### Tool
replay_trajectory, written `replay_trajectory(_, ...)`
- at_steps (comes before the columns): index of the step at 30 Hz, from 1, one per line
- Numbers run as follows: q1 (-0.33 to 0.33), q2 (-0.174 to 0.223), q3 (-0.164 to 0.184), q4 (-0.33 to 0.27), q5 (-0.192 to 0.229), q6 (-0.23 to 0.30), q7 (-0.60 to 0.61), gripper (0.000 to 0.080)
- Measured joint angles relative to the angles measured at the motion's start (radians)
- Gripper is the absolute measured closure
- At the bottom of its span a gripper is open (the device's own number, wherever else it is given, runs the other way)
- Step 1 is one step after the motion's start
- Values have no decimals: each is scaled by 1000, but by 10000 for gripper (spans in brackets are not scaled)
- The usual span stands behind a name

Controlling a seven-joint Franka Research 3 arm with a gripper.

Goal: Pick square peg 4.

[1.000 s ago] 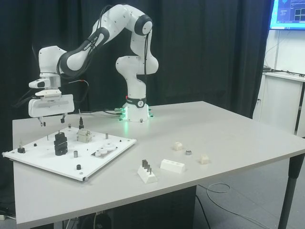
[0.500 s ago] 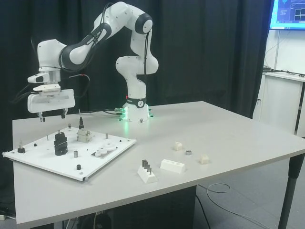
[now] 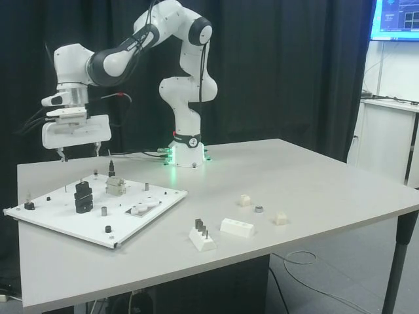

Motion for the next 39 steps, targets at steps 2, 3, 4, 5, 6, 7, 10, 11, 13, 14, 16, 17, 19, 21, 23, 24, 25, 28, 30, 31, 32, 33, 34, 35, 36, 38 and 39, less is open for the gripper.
replay_trajectory(2, 11, 0, 2, 14, 0, -14, 23, 3)
replay_trajectory(3, 17, 0, 3, 21, 1, -21, 35, 3)
replay_trajectory(4, 23, 0, 6, 29, 1, -27, 46, 3)
replay_trajectory(5, 29, 0, 9, 36, 1, -32, 57, 3)
replay_trajectory(6, 35, 0, 12, 43, 1, -37, 69, 3)
replay_trajectory(7, 41, 0, 16, 49, 1, -39, 80, 3)
replay_trajectory(10, 57, 0, 30, 66, 1, -42, 112, 3)
replay_trajectory(11, 62, 0, 35, 71, 1, -42, 122, 3)
replay_trajectory(13, 72, 0, 44, 81, 1, -42, 143, 3)
replay_trajectory(14, 77, 1, 49, 87, 1, -42, 155, 3)
replay_trajectory(16, 85, 3, 59, 97, 1, -40, 177, 3)
replay_trajectory(17, 90, 4, 63, 101, 1, -39, 186, 3)
replay_trajectory(19, 96, 8, 73, 111, 1, -35, 206, 3)
replay_trajectory(21, 102, 13, 85, 119, 1, -28, 226, 3)
replay_trajectory(23, 106, 19, 96, 128, 1, -21, 248, 3)
replay_trajectory(24, 108, 22, 103, 133, 1, -18, 259, 3)
replay_trajectory(25, 109, 25, 110, 138, 1, -15, 268, 3)
replay_trajectory(28, 113, 37, 129, 154, 1, -3, 312, 3)
replay_trajectory(30, 115, 46, 144, 165, 1, 3, 358, 3)
replay_trajectory(31, 115, 49, 151, 170, 1, 5, 379, 3)
replay_trajectory(32, 115, 53, 158, 175, 1, 8, 397, 3)
replay_trajectory(33, 115, 57, 166, 180, 1, 11, 412, 3)
replay_trajectory(34, 116, 61, 173, 186, 1, 13, 424, 3)
replay_trajectory(35, 116, 65, 180, 192, 1, 13, 434, 3)
replay_trajectory(36, 116, 69, 187, 197, 1, 14, 443, 3)
replay_trajectory(38, 116, 77, 198, 208, 1, 15, 457, 3)
replay_trajectory(39, 116, 81, 204, 214, 1, 15, 464, 3)
